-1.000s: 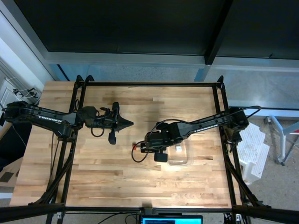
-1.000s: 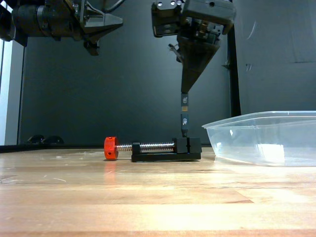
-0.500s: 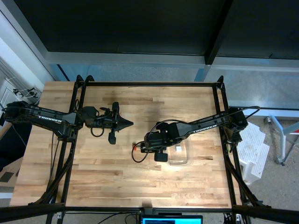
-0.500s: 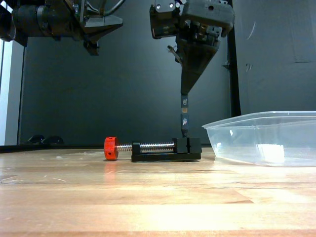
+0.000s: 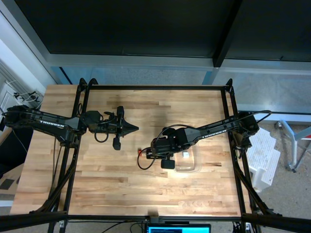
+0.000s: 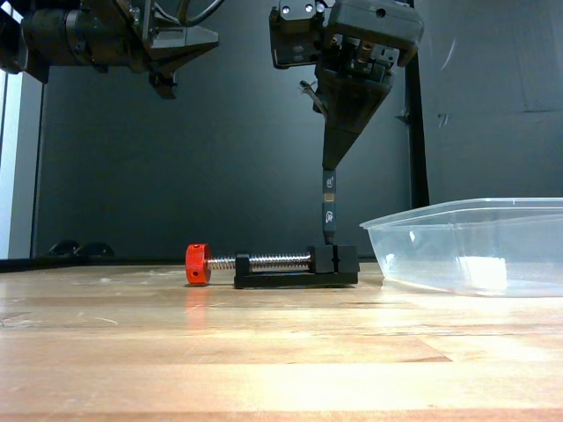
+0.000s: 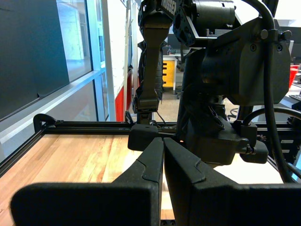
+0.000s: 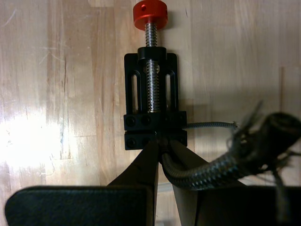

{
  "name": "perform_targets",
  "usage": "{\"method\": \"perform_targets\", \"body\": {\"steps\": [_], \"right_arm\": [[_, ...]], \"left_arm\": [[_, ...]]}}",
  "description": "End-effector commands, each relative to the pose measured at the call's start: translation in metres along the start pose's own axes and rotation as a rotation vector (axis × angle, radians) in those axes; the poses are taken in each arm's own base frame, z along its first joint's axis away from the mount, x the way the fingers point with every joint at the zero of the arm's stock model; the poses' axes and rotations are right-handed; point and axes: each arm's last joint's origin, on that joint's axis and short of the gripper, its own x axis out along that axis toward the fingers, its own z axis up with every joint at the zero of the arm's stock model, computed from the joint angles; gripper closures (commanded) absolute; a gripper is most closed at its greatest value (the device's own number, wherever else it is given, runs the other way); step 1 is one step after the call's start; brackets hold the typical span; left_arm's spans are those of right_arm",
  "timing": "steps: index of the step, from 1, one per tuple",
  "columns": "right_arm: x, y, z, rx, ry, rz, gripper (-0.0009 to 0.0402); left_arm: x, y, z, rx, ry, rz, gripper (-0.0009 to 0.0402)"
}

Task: Pick the USB-C connector and install on taskboard

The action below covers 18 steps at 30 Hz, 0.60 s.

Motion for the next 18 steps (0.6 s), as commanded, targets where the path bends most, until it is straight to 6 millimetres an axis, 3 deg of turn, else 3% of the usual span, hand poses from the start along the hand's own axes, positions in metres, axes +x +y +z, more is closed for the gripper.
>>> {"method": "perform_targets", "body": {"steps": [1, 18], "right_arm": [[0.0004, 0.0, -0.0002, -0.002, -0.001, -0.003, 0.0394], [0.0001, -0.0002, -0.0003, -0.019, -0.002, -0.003, 0.0393]], "left_arm": [[0.0001, 0.0001, 0.0, 0.0, 0.0, 0.0, 0.0393], [0.0001, 0.0001, 0.0, 0.0, 0.0, 0.0, 0.0393]]}}
